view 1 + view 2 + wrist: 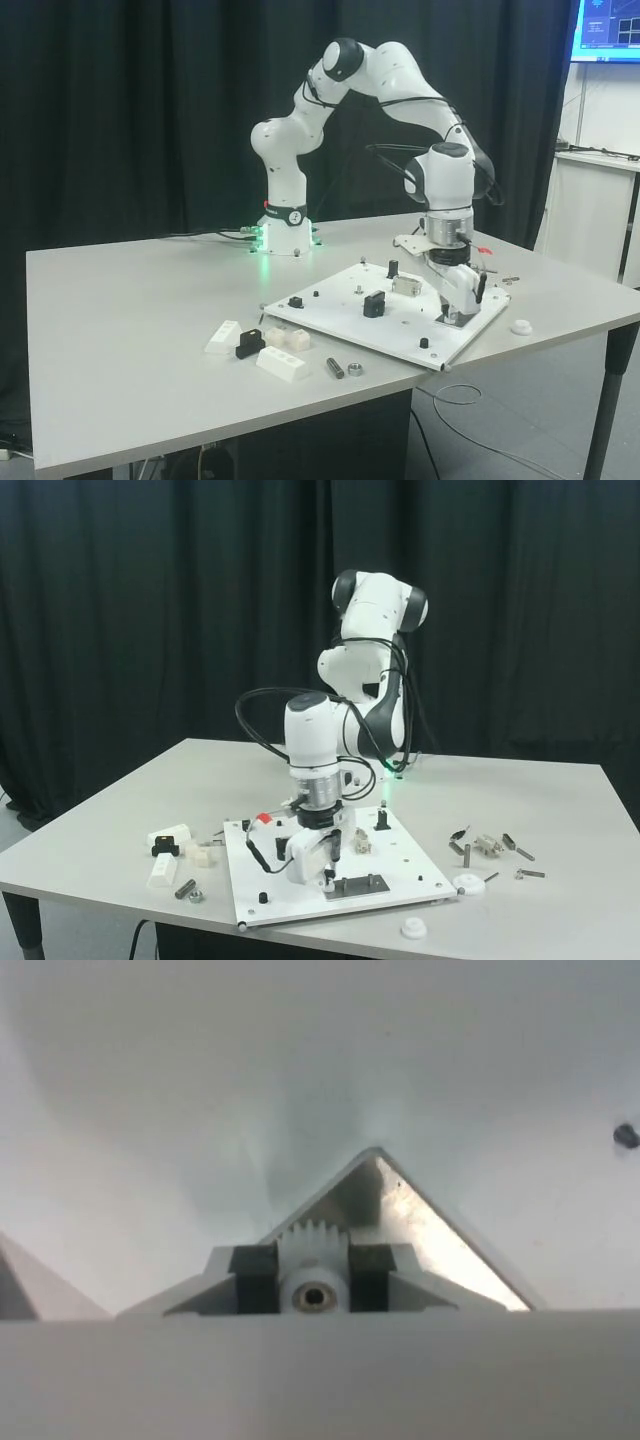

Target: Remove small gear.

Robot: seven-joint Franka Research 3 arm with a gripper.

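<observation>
the hand is clenched on one small gear, a white toothed wheel pinched between its two black pads, low in the middle of the wrist frame. behind the gear one corner of the white board shows. in the first room view the hand sits low over the board, right of centre, by its near right edge; whether the gear touches the board i cannot tell. the one white arm arches over from its base in the upper middle. on the grey surface left of the board lie three white blocks and one black piece. in the second room view two white discs lie at the lower right.
</observation>
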